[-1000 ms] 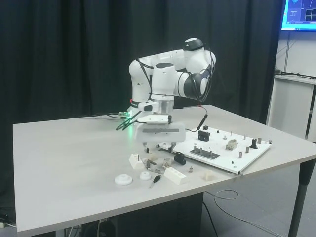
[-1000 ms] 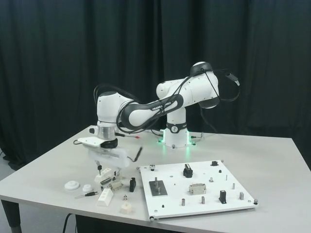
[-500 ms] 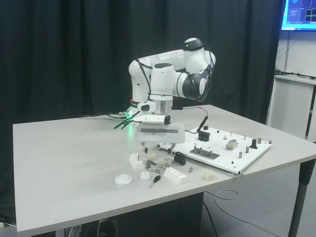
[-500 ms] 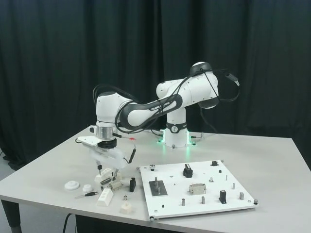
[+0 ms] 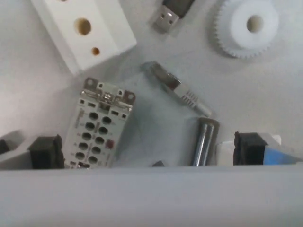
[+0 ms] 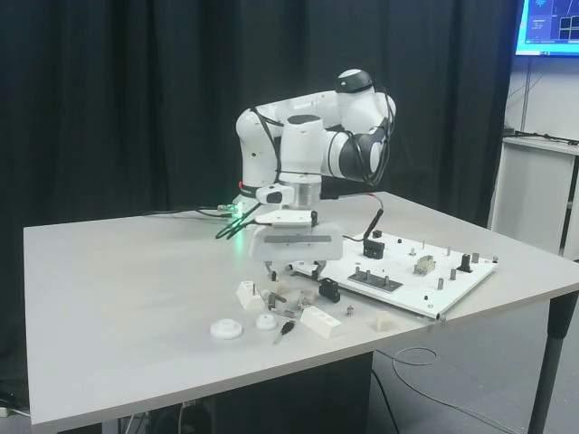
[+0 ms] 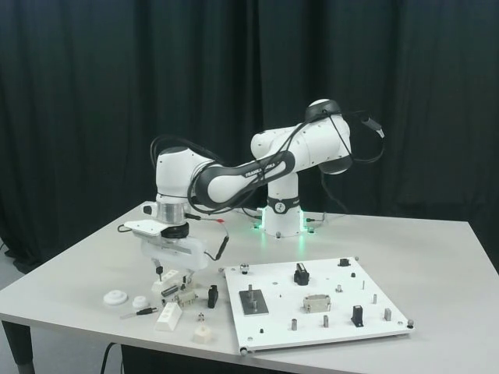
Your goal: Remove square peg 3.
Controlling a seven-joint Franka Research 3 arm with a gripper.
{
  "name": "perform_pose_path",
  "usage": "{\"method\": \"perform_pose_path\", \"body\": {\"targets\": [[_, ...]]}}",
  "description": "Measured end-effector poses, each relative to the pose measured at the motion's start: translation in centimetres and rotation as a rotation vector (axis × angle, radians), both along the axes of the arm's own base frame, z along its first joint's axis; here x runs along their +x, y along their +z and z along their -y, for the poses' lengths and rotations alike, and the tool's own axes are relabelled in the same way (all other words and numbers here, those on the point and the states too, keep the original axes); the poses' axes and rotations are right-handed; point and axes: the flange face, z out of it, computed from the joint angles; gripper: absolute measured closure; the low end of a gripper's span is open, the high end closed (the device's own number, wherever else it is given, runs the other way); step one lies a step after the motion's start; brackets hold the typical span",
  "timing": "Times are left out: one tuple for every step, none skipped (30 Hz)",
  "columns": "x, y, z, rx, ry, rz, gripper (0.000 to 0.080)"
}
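Observation:
My gripper [image 5: 147,151] hangs low over a heap of loose parts on the grey table, left of the white peg board [image 7: 273,331]. It is open, with its black fingertips [image 5: 45,151] far apart. Between them on the table lie a grey metal peg [image 5: 203,142] and a grey multi-pin connector [image 5: 99,125]; neither is held. In the room views the gripper [image 6: 292,269] [image 7: 173,271] stands just above these parts. Several small grey pegs [image 7: 387,314] stand on the board [image 6: 412,294]; I cannot tell which is square peg 3.
Around the gripper lie a white block with holes [image 5: 85,33] [image 6: 323,321], a white gear [image 5: 246,26] [image 7: 115,297], a USB plug [image 5: 168,16] and a cable plug [image 5: 175,87]. The table's front edge is near the parts.
The hand turned slightly about its vertical axis and back, and shifted a little. It stays low over the loose parts, with nothing taken hold of.

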Motion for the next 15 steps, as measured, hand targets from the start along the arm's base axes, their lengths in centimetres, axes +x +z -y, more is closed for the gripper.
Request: {"method": "perform_pose_path", "body": {"targets": [[0.06, 0.03, -0.07, 0.0, 0.007, 0.0, 0.0003], [0.12, 0.06, -0.13, -0.001, 0.012, 0.001, 0.0003], [0.18, 0.09, -0.2, -0.001, 0.018, 0.001, 0.0003], [0.24, 0.12, -0.26, -0.002, 0.024, 0.001, 0.0003], [0.29, 0.15, -0.31, -0.002, 0.03, 0.002, 0.0003], [0.34, 0.18, -0.37, -0.003, 0.035, 0.002, 0.0003], [0.38, 0.21, -0.42, -0.003, 0.04, 0.002, 0.0003], [0.42, 0.25, -0.48, -0.004, 0.046, 0.003, 0.0003], [0.46, 0.3, -0.53, -0.005, 0.052, 0.003, 0.0003], [0.5, 0.35, -0.58, -0.005, 0.059, 0.004, 0.0003], [0.54, 0.42, -0.63, -0.006, 0.064, 0.004, 0.0003], [0.58, 0.49, -0.68, -0.007, 0.069, 0.005, 0.0003], [0.61, 0.57, -0.73, -0.008, 0.072, 0.006, 0.0003], [0.65, 0.67, -0.79, -0.009, 0.074, 0.007, 0.0003], [0.69, 0.76, -0.84, -0.009, 0.075, 0.009, 0.0003]]}}
